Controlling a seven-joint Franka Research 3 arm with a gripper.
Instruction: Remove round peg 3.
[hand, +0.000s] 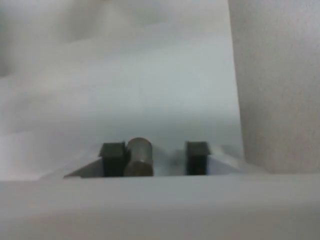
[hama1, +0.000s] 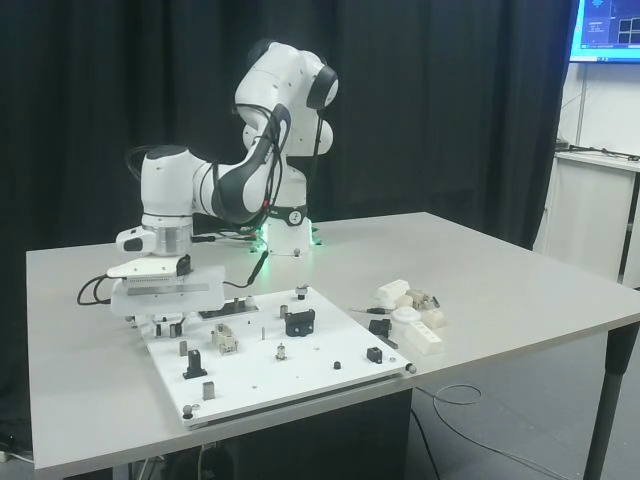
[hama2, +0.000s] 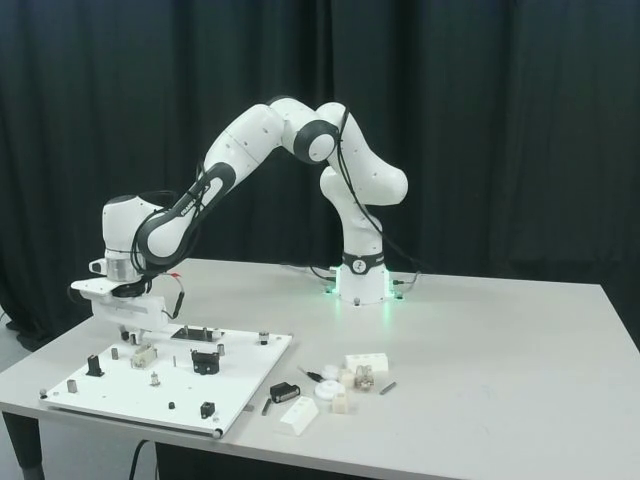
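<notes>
- The claw hangs low over the white board, near the board's far corner on the side away from the loose parts, as both room views show.
- In the wrist view the two black fingers stand apart. A grey round peg sits in the gap, touching one finger while the other finger stands clear of it.
- So the claw is apart, not yet clamped on the peg. Whether this is peg 3 I cannot tell, since no marking shows; I take it to be so from where the claw has been put.
- The peg looks upright, and I judge it to be in its hole in the board, though the hole itself is hidden in every view.
- Done so far, by my reading: the approach and the descent around the peg.
- Left to do: close on the peg, draw it straight up out of the board, and set it down somewhere on the worktop.
- With one finger already on the peg and the other off it, closing may nudge the peg sideways, so the pull could bind unless the grip centres first.
- A heap of white parts lies on the worktop beside the board's opposite edge, well apart from the claw.
</notes>
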